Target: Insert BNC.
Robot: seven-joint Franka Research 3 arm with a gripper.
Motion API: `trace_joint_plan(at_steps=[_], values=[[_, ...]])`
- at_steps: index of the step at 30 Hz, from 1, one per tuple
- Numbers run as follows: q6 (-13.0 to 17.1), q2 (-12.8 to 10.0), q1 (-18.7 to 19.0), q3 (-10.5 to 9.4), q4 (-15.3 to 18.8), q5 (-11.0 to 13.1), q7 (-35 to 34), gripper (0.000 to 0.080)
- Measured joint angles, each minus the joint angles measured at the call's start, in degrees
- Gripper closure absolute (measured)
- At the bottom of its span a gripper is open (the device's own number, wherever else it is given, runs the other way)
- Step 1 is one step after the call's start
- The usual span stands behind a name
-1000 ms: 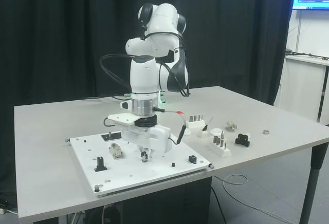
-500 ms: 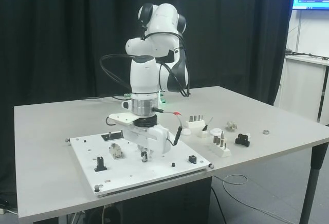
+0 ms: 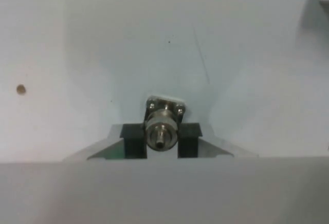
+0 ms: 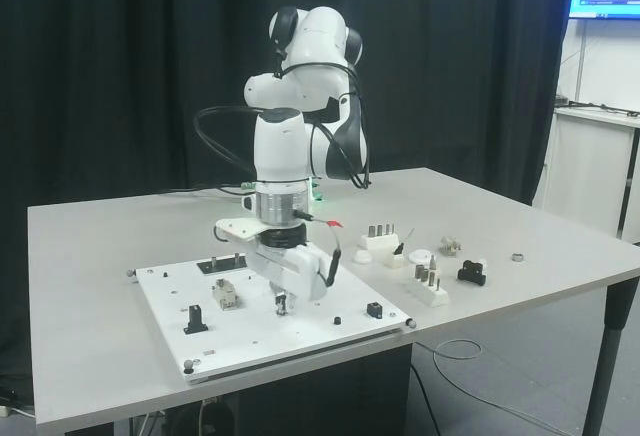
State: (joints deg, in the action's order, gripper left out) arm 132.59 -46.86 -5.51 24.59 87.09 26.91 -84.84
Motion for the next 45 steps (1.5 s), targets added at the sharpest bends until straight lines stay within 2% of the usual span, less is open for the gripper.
trace_joint_plan(at_steps=[45], values=[[1.0, 0.0, 0.2, 0.0, 0.3, -0.1, -22.8, 0.0677]])
